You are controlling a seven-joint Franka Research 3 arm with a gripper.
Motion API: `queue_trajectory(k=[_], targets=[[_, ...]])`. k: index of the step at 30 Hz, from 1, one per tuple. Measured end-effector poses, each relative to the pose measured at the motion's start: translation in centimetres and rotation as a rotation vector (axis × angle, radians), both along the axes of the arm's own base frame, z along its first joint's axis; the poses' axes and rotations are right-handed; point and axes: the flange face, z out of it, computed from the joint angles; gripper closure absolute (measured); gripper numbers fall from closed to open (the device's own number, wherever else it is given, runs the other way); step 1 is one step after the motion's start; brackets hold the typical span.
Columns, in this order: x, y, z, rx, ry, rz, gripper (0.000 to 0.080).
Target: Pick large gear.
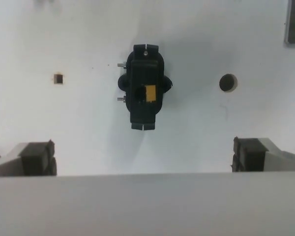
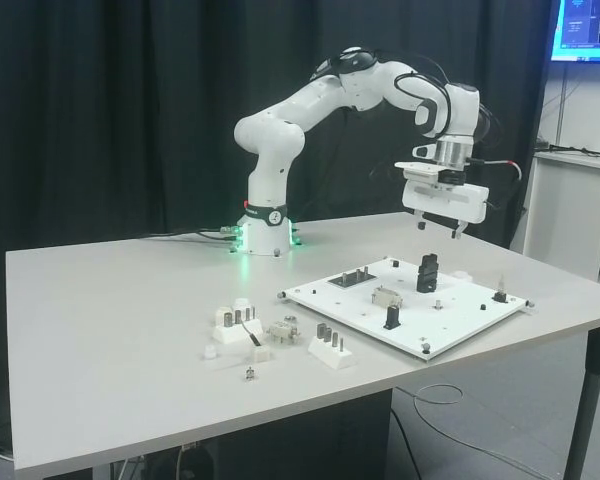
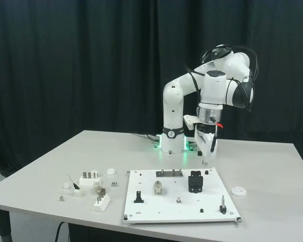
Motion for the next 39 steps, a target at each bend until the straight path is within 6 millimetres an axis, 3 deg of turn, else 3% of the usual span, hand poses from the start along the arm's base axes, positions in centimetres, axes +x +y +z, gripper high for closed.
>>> queue_trajectory(k=[8, 20, 39], targets=[[-0.2, 0.9, 0.2, 0.005, 0.002, 0.015, 0.0003], [-1.6, 4.6, -0.1, 0.048, 0.033, 0.026, 0.0003], [-4.6, 11.1, -4.5, 0.056, 0.012, 0.027, 0.0003]])
